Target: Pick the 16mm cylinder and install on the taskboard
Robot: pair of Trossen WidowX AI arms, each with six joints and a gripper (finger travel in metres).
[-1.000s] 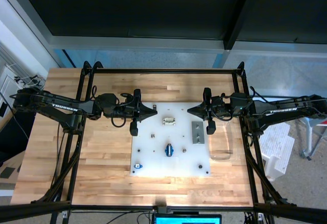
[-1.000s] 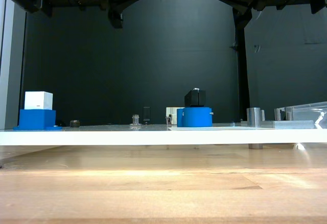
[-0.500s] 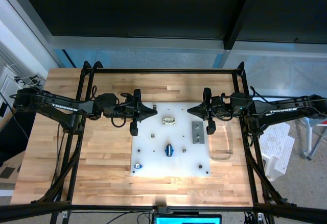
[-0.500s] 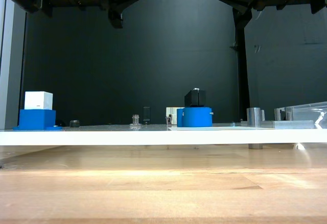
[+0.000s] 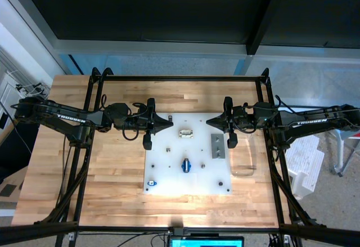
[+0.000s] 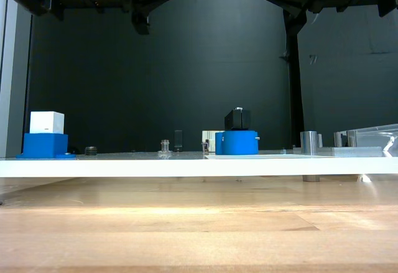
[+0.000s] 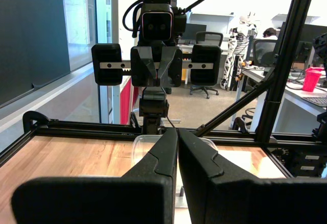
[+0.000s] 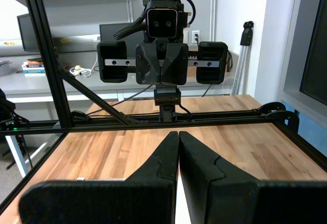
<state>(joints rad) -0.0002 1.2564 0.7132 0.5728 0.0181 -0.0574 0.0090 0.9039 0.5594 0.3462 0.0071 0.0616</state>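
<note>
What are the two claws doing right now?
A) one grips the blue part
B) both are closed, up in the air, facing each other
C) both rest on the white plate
B: the left gripper and right gripper hang shut above the far edge of the taskboard, tips pointing at each other.

Beyond the left gripper (image 7: 177, 131) lies a bright office with grey chairs (image 7: 263, 50), desks and a red cup (image 7: 309, 78). Beyond the right gripper (image 8: 178, 133) stand a white wall (image 8: 230, 9), a cluttered desk (image 8: 36, 87) and a black stand (image 8: 247, 50). A wooden tabletop (image 5: 112, 168) spreads beneath both.
</note>
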